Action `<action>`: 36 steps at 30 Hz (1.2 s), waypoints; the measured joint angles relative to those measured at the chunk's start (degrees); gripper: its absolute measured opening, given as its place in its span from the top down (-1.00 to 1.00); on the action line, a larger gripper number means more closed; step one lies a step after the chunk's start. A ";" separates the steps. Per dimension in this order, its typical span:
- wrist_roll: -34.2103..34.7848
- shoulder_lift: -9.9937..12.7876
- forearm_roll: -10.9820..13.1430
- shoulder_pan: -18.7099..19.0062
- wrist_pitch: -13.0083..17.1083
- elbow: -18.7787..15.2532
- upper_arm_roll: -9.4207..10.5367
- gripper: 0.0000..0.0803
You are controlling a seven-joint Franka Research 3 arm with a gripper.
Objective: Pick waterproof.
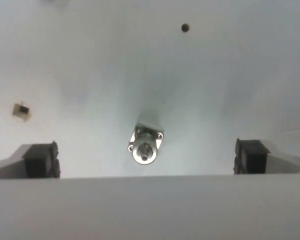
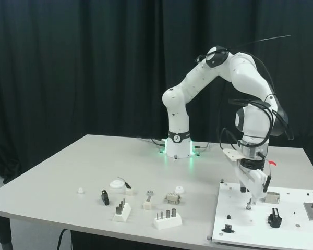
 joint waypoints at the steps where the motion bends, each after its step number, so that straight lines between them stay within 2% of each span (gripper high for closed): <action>1: 0.00 0.00 0.04 0.24 -0.28 0.00 -0.37 -0.84; 6: -0.02 0.02 0.09 0.97 -0.85 0.00 -1.40 -0.84; 7: -0.04 0.02 0.09 1.02 -0.85 0.00 -1.45 -0.98; 22: -0.66 0.96 0.44 1.08 -0.52 0.09 -1.81 -0.99; 36: -3.16 2.57 1.40 1.14 -0.23 0.26 -3.84 -0.99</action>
